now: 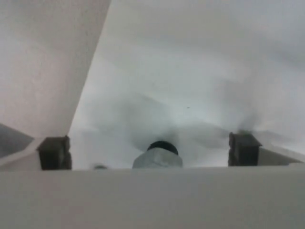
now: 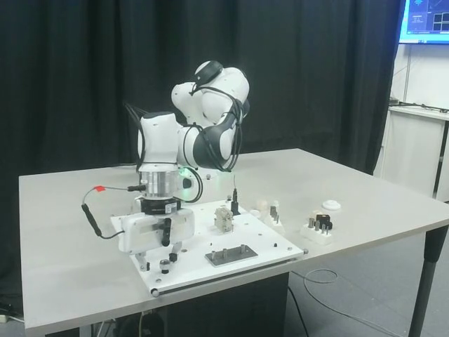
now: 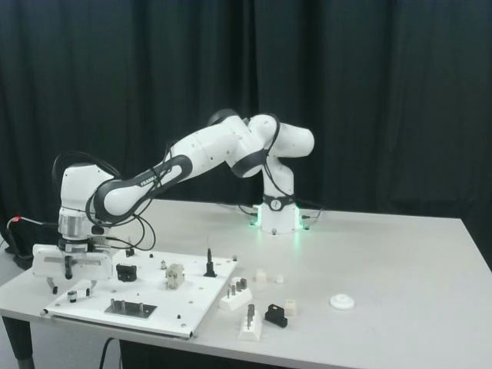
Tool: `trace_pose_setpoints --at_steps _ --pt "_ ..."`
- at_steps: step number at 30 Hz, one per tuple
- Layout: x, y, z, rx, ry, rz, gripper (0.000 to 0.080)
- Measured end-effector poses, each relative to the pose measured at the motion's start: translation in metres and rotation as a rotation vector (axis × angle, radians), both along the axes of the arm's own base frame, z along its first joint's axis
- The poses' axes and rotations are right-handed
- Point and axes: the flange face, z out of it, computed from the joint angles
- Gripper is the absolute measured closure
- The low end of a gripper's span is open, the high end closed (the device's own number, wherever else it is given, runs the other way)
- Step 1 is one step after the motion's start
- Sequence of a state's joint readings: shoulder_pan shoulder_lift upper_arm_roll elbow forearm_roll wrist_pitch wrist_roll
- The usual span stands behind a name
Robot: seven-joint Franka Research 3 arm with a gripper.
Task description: Insert bolt 4.
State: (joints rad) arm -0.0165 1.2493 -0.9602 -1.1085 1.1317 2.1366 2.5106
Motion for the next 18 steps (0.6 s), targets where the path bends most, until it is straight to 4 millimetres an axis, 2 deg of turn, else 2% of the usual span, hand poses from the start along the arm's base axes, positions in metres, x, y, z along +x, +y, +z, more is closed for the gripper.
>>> trace_pose_setpoints --at_steps 6,7,18 --pt "0.003 0.001 0.009 -0.013 -0.01 0.004 0.009" --pt "0.004 0.001 0.012 -0.017 -0.012 0.005 0.0022" --pt "0.015 0.009 0.039 -0.066 -0.014 0.08 0.0003"
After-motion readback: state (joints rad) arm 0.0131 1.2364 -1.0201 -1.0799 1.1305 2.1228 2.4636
